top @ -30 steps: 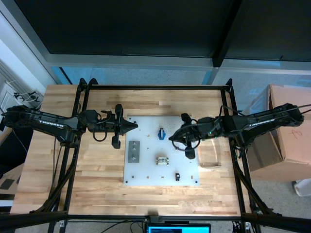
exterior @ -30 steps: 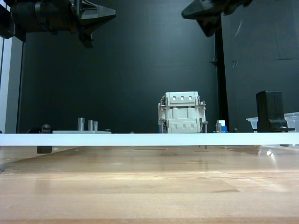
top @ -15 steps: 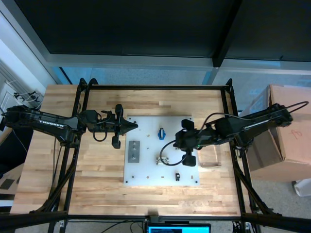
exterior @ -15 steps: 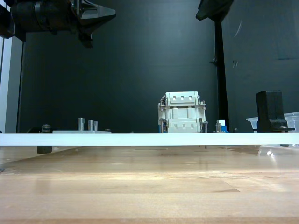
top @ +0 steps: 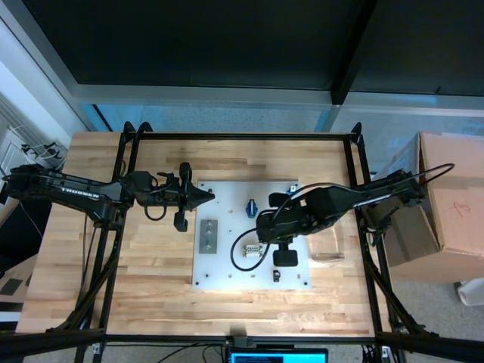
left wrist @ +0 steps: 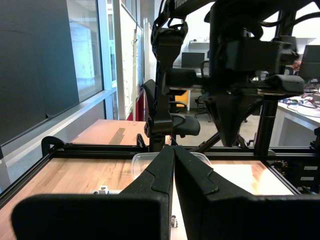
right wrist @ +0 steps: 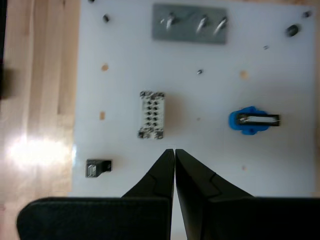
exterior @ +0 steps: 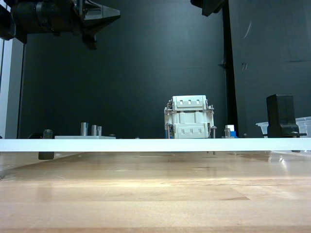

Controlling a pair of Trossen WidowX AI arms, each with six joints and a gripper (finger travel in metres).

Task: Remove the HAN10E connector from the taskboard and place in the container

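Note:
The HAN10E connector (top: 252,250), a pale grey block with metal clips, sits upright in its seat on the white taskboard (top: 227,266). It also shows in the low view as connector (exterior: 189,119) and from above as connector (right wrist: 151,114). My right gripper (top: 262,227) hangs high above the board, pointing down, just beyond the connector, between it and a blue part. Its fingers (right wrist: 165,170) are shut and hold nothing. My left gripper (top: 209,195) hovers over the board's far left corner, shut and empty (left wrist: 173,148). The clear container (top: 327,243) stands right of the board.
On the board are a blue part (top: 252,206), a grey block with pins (top: 208,235) and a small black part (top: 277,274). A black frame surrounds the wooden table. A cardboard box (top: 446,204) stands off the table's right side.
My right arm has swung left and toward the near edge, from beside the container to above the board by the connector. The connector and the left arm have not moved.

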